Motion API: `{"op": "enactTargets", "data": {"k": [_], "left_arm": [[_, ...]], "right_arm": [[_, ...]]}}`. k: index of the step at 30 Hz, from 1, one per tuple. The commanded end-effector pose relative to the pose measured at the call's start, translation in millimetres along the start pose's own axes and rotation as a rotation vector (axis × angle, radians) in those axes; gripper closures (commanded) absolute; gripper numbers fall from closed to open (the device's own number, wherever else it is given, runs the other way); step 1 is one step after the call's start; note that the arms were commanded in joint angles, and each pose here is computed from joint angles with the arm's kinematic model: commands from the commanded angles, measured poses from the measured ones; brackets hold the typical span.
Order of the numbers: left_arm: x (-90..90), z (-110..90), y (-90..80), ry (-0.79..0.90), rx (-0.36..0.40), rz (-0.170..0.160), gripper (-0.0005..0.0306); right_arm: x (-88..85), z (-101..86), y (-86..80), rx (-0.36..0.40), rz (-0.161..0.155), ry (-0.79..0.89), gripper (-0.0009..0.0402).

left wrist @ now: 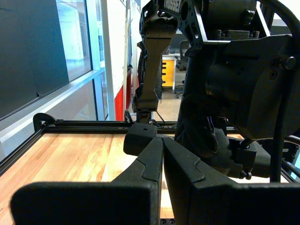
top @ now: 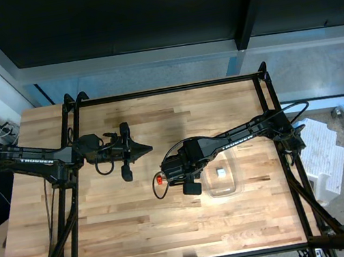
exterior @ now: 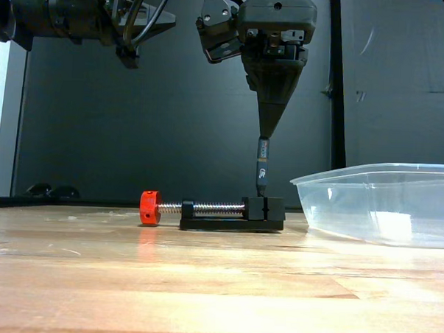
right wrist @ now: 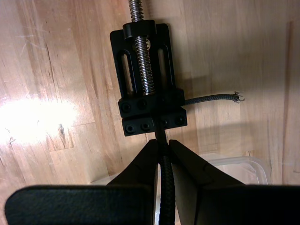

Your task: Pick the USB-C connector and install on taskboard

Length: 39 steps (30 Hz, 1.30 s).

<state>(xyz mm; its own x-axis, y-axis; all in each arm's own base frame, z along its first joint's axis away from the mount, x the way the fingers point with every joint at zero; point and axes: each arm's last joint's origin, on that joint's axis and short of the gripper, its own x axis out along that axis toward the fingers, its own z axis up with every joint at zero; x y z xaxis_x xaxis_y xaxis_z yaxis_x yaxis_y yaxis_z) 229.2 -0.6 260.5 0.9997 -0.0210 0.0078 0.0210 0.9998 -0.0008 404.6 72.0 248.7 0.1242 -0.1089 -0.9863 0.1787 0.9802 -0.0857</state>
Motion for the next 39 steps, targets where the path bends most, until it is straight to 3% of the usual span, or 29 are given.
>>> {"op": "enactTargets", "data": {"k": [1,16,29,39], "left_arm": [[0.0,0.0,0.0,0.0,0.0,0.0,0.03],[0.0,0.0,0.0,0.0,0.0,0.0,0.03],[0.0,0.0,0.0,0.0,0.0,0.0,0.03],[0.0,0.0,0.1,0.0,0.0,0.0,0.03]], "right_arm": [[1.7,0.4,-0.5,-0.001,0.0,-0.002,0.0393],[12.4,-0.1,-1.3,-0.012,-0.003,0.006,0.0393],[9.9,1.1,-1.3,-0.014,0.002,-0.009,0.0391],[5.1,0.6,-2.0,-0.019,0.006,-0.024,0.0319]]}}
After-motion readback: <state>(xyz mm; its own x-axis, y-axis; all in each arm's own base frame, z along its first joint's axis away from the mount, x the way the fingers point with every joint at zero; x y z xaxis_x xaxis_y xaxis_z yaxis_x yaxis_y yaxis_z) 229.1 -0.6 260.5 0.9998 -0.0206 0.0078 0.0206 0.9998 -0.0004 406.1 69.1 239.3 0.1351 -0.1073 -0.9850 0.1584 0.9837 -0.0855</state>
